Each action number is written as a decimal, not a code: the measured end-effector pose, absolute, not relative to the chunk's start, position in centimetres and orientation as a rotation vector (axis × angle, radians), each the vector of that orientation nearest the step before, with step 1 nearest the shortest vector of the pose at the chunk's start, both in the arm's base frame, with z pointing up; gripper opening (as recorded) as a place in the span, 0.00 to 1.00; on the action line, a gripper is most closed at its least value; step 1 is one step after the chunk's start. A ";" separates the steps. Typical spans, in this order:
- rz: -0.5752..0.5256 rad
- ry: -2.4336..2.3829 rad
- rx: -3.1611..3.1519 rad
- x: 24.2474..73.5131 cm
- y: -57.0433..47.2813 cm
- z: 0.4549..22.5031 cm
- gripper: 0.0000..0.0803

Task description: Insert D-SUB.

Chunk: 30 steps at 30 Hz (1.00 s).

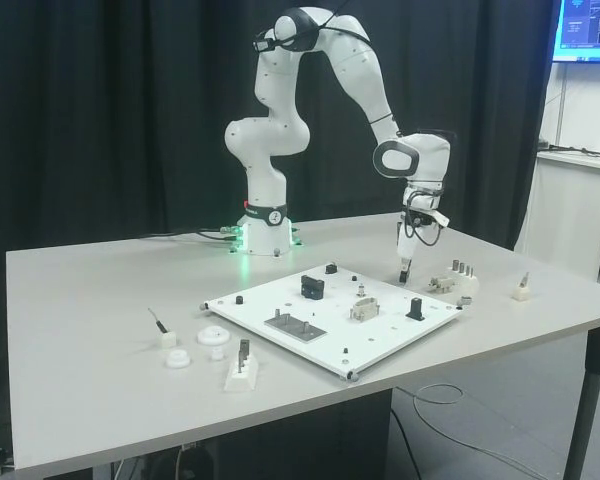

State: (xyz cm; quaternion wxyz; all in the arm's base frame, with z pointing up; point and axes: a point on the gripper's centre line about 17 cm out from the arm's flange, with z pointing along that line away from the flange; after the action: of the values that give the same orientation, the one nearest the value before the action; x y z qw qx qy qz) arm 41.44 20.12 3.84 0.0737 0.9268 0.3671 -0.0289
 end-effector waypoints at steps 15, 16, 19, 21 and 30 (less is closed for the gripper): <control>-0.068 0.986 2.787 41.7 20.7 6.0 0.47; -0.067 0.984 2.786 41.6 20.8 6.1 0.47; -0.062 0.979 2.786 41.6 20.9 6.3 0.47; -0.059 0.967 2.789 41.7 20.9 6.4 0.47; -0.029 0.903 2.801 42.8 20.4 7.6 0.47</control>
State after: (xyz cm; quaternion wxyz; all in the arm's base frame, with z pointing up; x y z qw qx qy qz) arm 42.80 20.40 7.59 0.0992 0.9470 0.3054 -0.0097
